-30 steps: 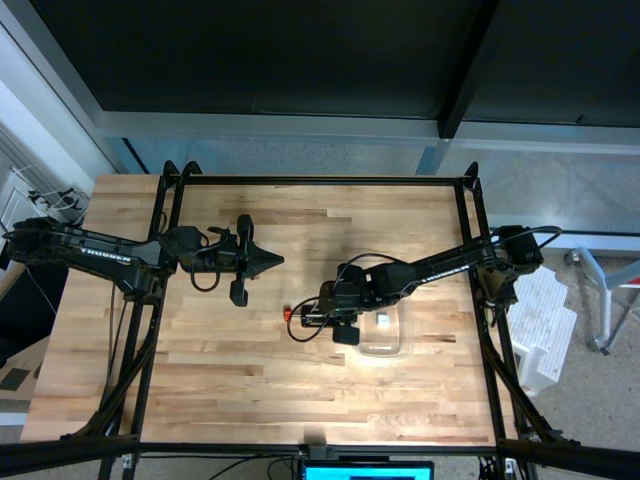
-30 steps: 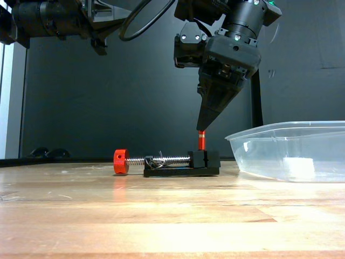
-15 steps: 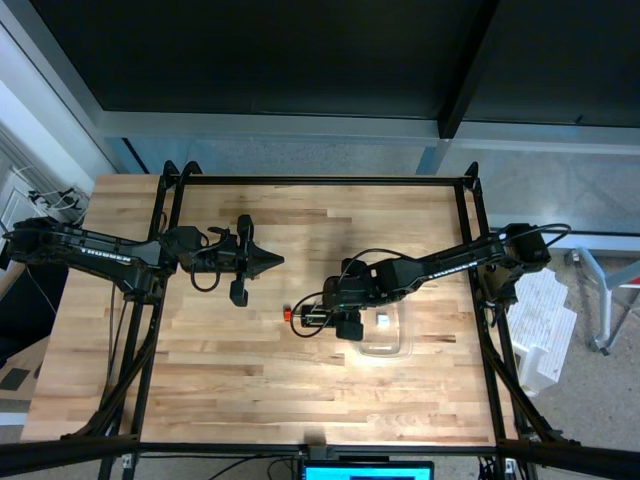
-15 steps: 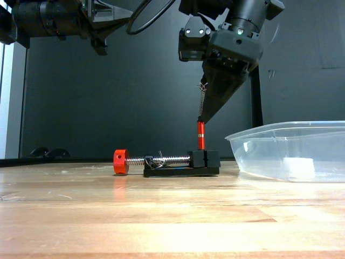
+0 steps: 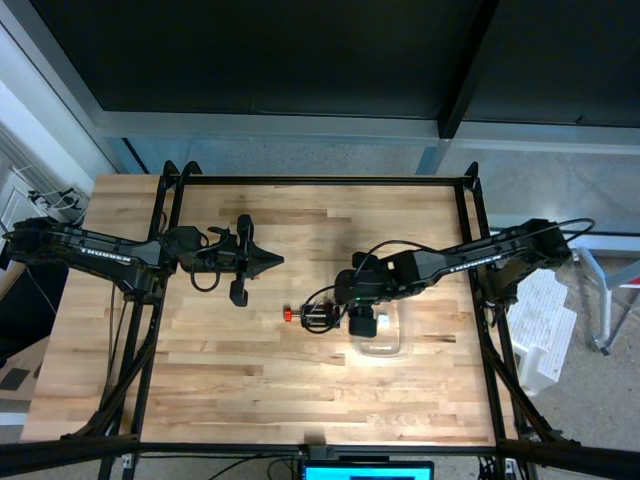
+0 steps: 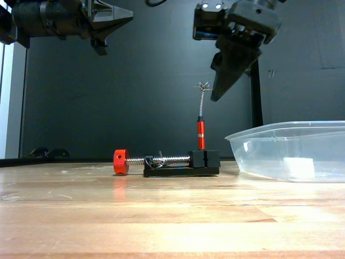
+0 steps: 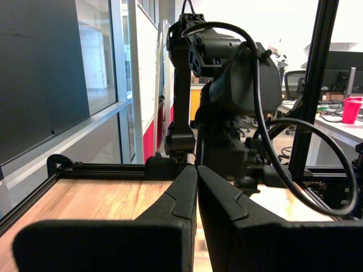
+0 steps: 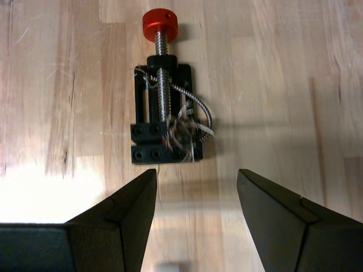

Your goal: Pick the RCA connector and install on taskboard

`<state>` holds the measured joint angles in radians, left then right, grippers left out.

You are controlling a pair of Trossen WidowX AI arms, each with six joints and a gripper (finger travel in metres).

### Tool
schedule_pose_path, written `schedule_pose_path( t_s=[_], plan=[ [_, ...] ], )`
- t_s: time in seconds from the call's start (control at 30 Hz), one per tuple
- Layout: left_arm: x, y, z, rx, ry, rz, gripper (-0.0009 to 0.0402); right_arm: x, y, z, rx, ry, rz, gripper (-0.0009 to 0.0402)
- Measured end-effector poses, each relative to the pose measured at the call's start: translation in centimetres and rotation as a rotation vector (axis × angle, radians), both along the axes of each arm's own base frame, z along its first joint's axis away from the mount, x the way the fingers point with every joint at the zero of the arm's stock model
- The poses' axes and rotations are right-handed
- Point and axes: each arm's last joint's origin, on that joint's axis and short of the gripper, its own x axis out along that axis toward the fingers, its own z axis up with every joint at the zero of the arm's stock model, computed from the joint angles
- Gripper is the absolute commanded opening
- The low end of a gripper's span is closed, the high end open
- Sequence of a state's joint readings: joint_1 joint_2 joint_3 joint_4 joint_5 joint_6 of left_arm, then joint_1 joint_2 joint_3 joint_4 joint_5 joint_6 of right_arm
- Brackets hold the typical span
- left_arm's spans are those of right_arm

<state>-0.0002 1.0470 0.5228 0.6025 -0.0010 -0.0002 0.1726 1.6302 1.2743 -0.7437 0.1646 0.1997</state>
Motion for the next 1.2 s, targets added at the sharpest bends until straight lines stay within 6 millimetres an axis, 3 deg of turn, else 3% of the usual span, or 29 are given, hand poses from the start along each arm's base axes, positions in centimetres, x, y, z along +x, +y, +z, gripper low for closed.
schedule_pose_path(
  t_s=[0.4,0.6,0.87,1.2],
  plan=[
    [0.0,0.0,0.0,0.000,0.000,0.000,0.0000,-1.7,-0.2,1.4,0.008,-0.071,0.009,0.0180],
    [0.0,0.0,0.0,0.000,0.000,0.000,0.0000,-4.1,-0.7,3.5,0.021,-0.222,0.024,0.0113],
    [0.0,0.0,0.0,0.000,0.000,0.000,0.0000,-7.6,-1.9,4.2,0.034,-0.491,0.029,-0.0005],
    [0.0,0.0,0.0,0.000,0.000,0.000,0.0000,-11.2,-3.8,4.4,0.056,-0.775,0.087,0.0000]
  ],
)
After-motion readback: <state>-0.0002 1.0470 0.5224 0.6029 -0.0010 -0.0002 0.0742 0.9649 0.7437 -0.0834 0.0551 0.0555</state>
